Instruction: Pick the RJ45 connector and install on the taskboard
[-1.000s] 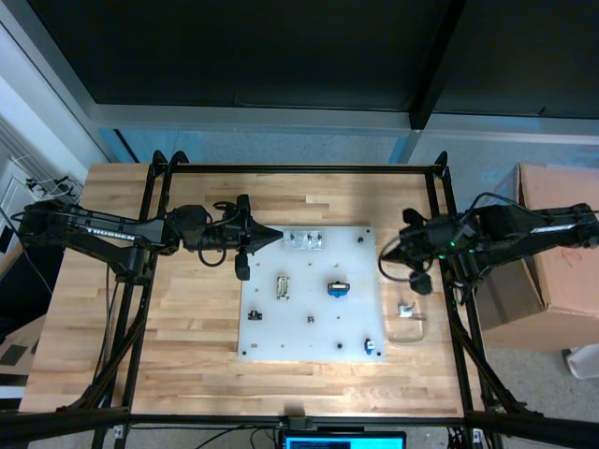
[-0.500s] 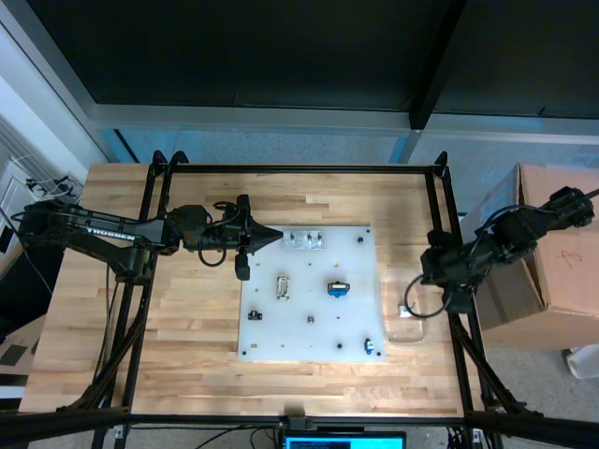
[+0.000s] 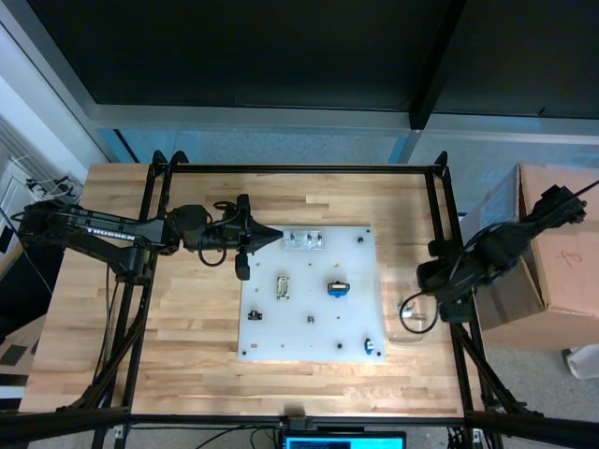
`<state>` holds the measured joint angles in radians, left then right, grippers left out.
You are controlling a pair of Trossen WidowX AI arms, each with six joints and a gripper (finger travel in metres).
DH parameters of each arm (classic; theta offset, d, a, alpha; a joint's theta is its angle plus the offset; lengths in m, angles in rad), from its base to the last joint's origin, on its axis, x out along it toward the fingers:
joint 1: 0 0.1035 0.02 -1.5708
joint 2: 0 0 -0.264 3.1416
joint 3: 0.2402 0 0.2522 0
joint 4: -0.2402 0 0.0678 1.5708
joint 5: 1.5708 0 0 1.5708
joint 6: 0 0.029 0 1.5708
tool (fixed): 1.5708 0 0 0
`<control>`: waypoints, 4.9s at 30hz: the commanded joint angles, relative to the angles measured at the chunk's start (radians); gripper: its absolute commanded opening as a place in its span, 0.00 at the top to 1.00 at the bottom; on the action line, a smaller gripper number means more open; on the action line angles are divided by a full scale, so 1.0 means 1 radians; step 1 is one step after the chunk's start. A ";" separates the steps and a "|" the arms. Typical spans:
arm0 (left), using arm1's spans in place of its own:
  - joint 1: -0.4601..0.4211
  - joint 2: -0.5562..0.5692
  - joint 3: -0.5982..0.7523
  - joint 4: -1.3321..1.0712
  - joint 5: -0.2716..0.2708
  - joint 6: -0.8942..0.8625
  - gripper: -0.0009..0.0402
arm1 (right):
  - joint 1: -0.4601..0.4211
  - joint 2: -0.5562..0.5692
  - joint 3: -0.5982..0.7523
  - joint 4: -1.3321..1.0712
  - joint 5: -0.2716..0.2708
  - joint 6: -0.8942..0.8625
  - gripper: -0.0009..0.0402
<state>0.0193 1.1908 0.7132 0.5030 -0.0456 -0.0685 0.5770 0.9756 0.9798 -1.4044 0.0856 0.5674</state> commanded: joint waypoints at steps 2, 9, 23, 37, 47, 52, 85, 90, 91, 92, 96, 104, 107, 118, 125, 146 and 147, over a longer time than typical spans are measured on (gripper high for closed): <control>0.000 0.000 0.000 0.001 0.000 0.000 0.98 | 0.010 0.054 -0.050 0.050 0.000 0.002 0.67; 0.000 0.000 0.000 0.000 0.000 0.000 0.98 | 0.026 0.085 -0.125 0.182 0.000 0.028 0.54; 0.000 0.000 0.000 0.000 0.000 0.000 0.98 | 0.049 0.149 -0.274 0.396 -0.008 0.055 0.51; 0.000 0.000 0.000 0.000 0.000 0.000 0.98 | 0.052 0.190 -0.328 0.463 0.019 0.072 0.66; 0.000 0.000 0.000 0.000 0.000 0.000 0.98 | 0.052 0.189 -0.328 0.480 0.019 0.071 0.99; 0.000 0.000 0.000 0.000 0.000 0.000 0.98 | 0.053 0.184 -0.319 0.479 0.019 0.072 0.97; 0.000 0.000 0.000 0.000 0.000 0.000 0.98 | 0.072 0.348 0.201 0.175 -0.032 0.079 0.98; 0.000 0.000 0.000 0.000 0.000 0.000 0.98 | 0.074 0.458 0.262 0.212 -0.026 0.060 0.98; 0.000 0.000 0.000 0.000 0.000 0.000 0.98 | 0.074 0.479 0.274 0.220 -0.025 0.056 0.98; 0.000 0.000 0.000 0.000 0.000 0.000 0.98 | 0.074 0.499 0.285 0.227 -0.025 0.053 0.98; 0.000 0.000 0.000 0.000 0.000 0.000 0.98 | 0.074 0.568 0.308 0.276 -0.025 0.053 0.98; 0.000 0.000 0.000 0.000 0.000 0.000 0.98 | 0.071 0.674 0.338 0.328 -0.024 0.051 0.98; 0.000 0.000 0.000 0.000 0.000 0.000 0.98 | 0.071 0.698 0.337 0.356 -0.013 0.051 0.98; 0.000 0.000 0.000 0.000 0.000 0.000 0.98 | 0.058 0.748 0.336 0.378 0.000 0.040 0.98; 0.000 0.000 0.000 0.000 0.000 0.000 0.98 | 0.058 0.749 0.319 0.387 0.000 0.027 0.98; 0.000 0.000 0.000 -0.001 0.000 0.000 0.98 | 0.042 0.768 0.304 0.417 0.002 0.027 0.76; 0.000 0.000 0.000 0.002 0.000 0.000 0.98 | 0.042 0.768 0.304 0.424 0.002 0.027 0.74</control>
<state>0.0193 1.1908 0.7136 0.5026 -0.0456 -0.0685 0.6189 1.7477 1.2808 -0.9920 0.0864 0.5953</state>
